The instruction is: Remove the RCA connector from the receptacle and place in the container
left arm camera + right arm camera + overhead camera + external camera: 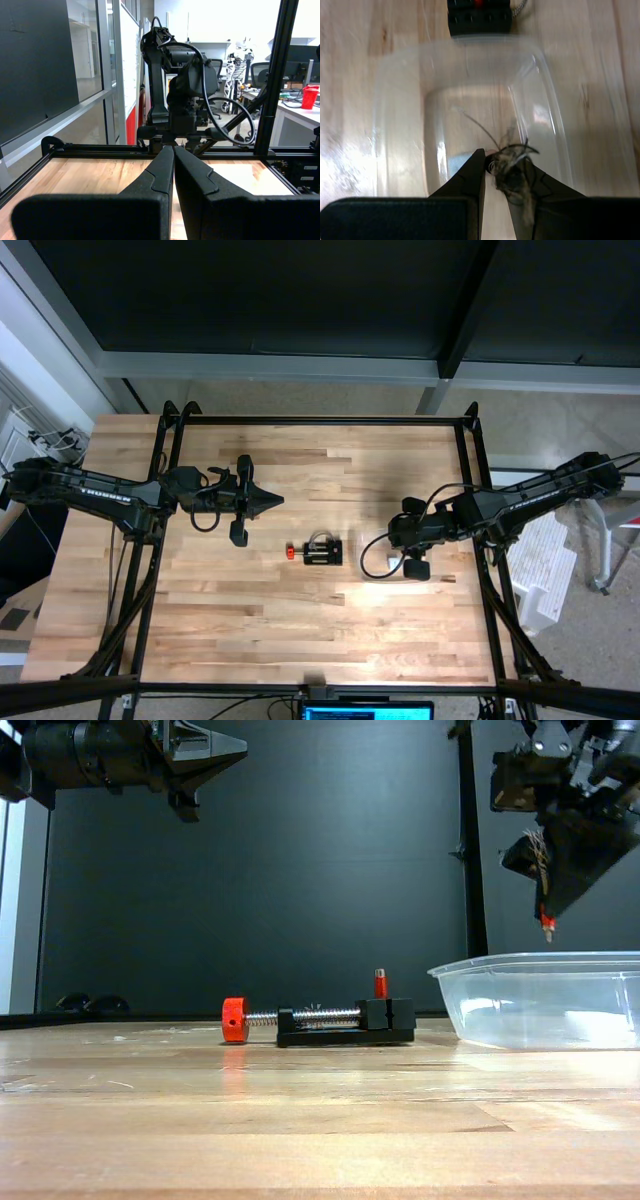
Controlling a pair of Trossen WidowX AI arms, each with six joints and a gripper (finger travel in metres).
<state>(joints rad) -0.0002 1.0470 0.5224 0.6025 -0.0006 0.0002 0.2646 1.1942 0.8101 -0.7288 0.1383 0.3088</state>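
Note:
The RCA connector point(546, 923) hangs tip-down, a small red plug with frayed wire strands point(514, 161) trailing from it. My right gripper point(549, 906) is shut on it, directly above the container point(540, 1000), a clear shallow tray whose rim point(470, 44) lies under the fingers in the right wrist view. The receptacle point(335, 1018) point(320, 552) is a black fixture with a red-orange knob point(234, 1019) and a short red stub point(380, 983) standing on it, just left of the tray. My left gripper point(275, 501) point(173, 150) hovers high at the left, shut and holding nothing.
The black frame rails point(320, 421) border the wooden table point(250, 620). The right arm's cable point(372, 558) loops down beside the tray. A laptop edge point(367, 710) sits at the near edge.

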